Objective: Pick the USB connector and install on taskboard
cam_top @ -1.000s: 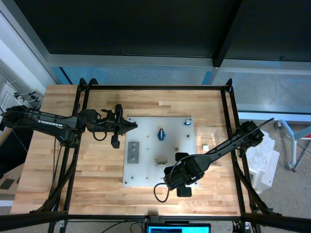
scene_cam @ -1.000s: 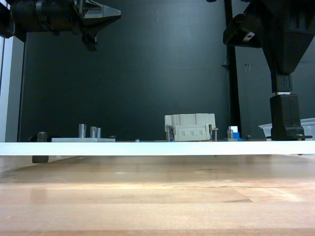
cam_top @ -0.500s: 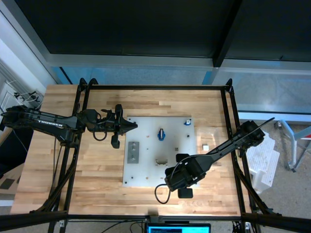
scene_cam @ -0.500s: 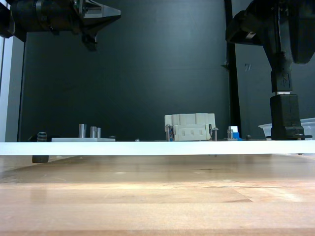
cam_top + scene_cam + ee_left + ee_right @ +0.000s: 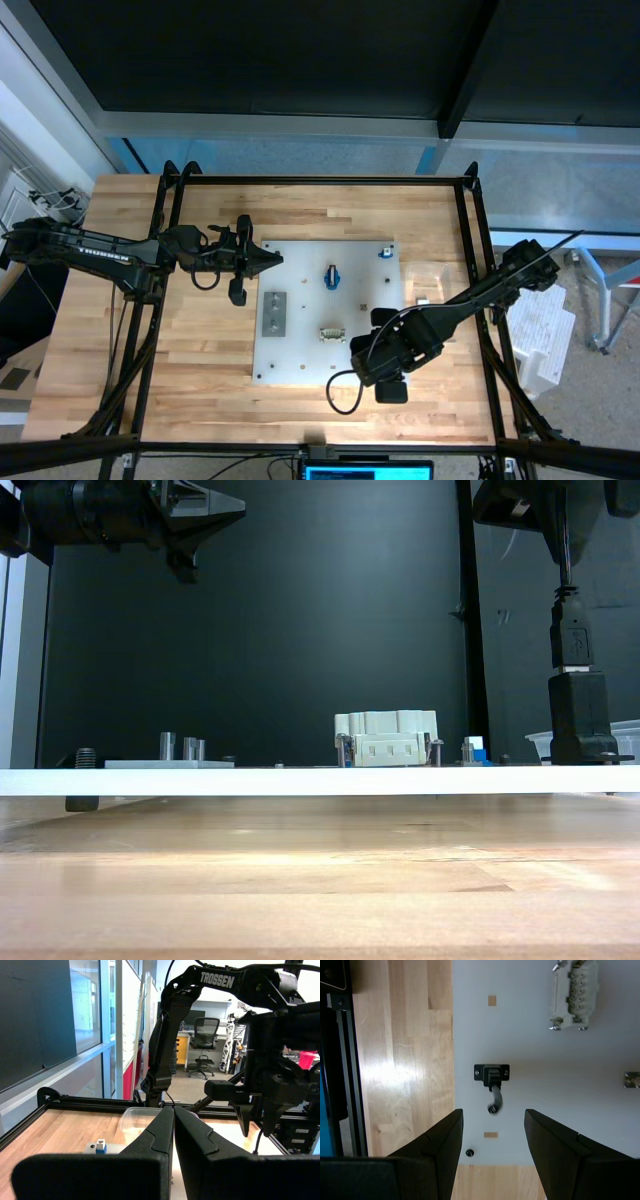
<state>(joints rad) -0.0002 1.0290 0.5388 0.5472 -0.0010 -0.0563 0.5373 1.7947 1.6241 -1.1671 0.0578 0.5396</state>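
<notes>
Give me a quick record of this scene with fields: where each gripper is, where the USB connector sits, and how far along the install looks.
USB connector: upright in the black fitting on the right side of the taskboard
Right gripper: open, above the USB connector, not touching it
Left gripper: shut, empty, raised over the taskboard's far left corner
Install: looks seated
Other board parts: grey block, blue clip, beige socket

Black USB connector (image 5: 493, 1075) upright, seated in white taskboard (image 5: 520, 1035).
</notes>
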